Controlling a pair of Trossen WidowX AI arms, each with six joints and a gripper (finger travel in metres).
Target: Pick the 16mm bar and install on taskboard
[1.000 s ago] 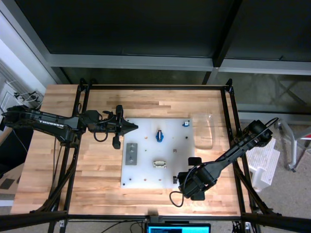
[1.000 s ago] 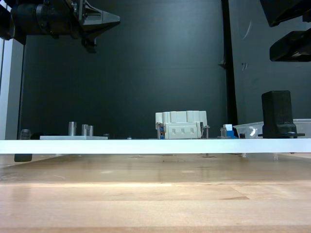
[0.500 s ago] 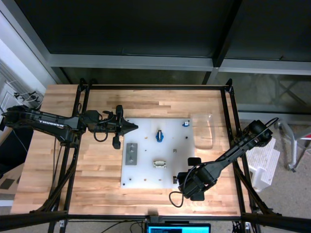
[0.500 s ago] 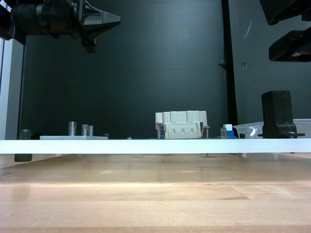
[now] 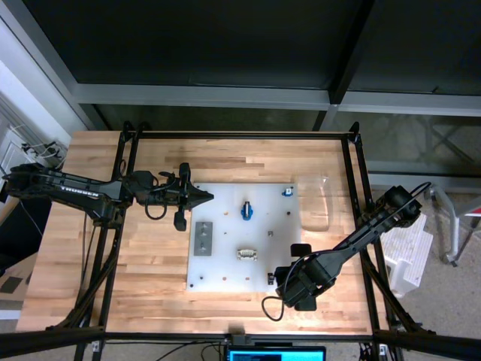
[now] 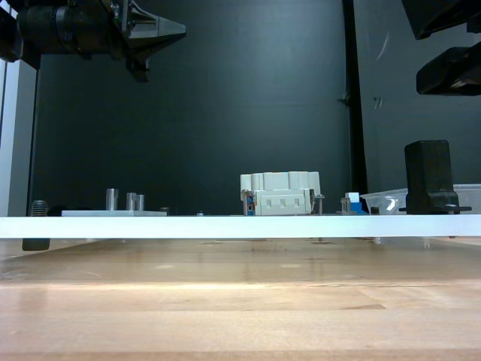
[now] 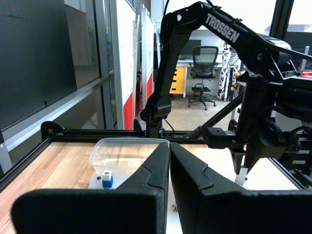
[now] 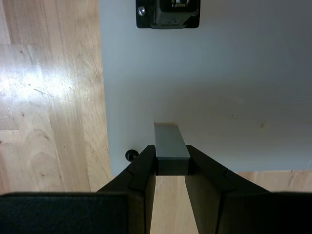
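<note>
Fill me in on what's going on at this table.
The right gripper is shut on a grey bar, holding it over the near right corner of the white taskboard. The bar is not yet installed. The left gripper hangs shut and empty above the board's far left corner.

- Both your arms are matte black, built from slim straight links joined by rounded housings
- Your left arm [image 5: 74,191] carries white TROSSEN lettering along its long link, and the same word shows in white on your right arm [image 7: 222,27]
- Your left hand [image 5: 209,197] has two black fingers that taper to a point, with a pale grey metal plate set behind them
- Your right hand [image 8: 171,158] has flat black fingers with angled inner faces
- A thin black cable [image 5: 264,308] curls in a loop beside the right wrist, and a similar loop hangs by the left one
</note>
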